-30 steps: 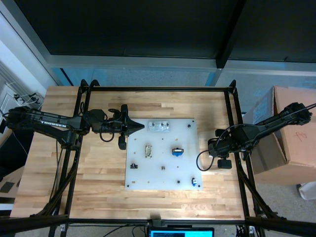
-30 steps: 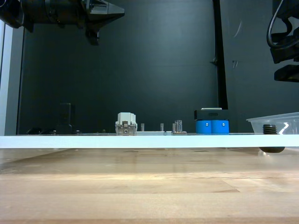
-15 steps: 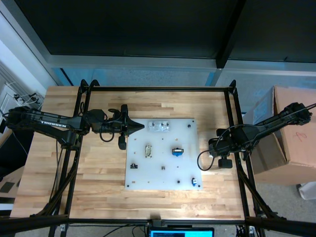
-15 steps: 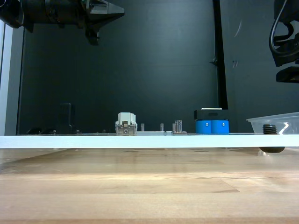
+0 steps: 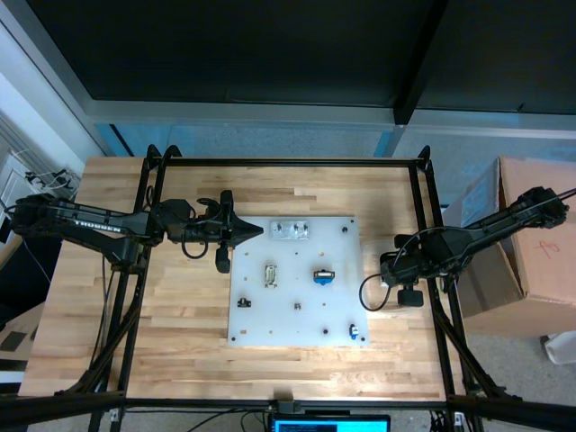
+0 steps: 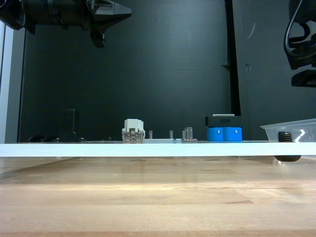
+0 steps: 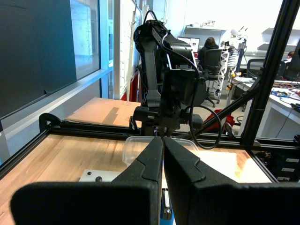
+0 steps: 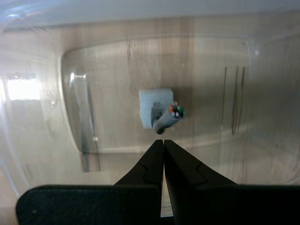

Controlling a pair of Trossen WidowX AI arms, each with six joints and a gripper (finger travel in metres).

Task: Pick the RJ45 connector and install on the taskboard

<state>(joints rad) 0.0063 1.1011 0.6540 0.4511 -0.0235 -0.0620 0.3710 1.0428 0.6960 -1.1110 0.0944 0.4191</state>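
Near the table's (image 5: 180,324) right edge, the RJ45 connector (image 8: 157,110) is seen lying free in a clear tray (image 8: 75,117), just ahead of the clenched right gripper (image 8: 163,142). The left gripper (image 7: 162,139), also clenched, is held well apart over the taskboard's (image 5: 279,324) far left corner.

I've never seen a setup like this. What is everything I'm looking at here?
RJ45 connector: one, pale block with a grey cable stub, lying free in the clear tray.
clear tray: one, see-through plastic, right of the board.
task board: one, white, mid-table.
blue parts: two, on the board; the smaller one sits at its near right corner.
grey block: one, on the board, left of centre.
cardboard box: one, brown, beyond the table's right edge.
table: one, wood.
left gripper: black, shut, empty, raised over the board's far left edge.
right gripper: black, shut, empty, above the connector.
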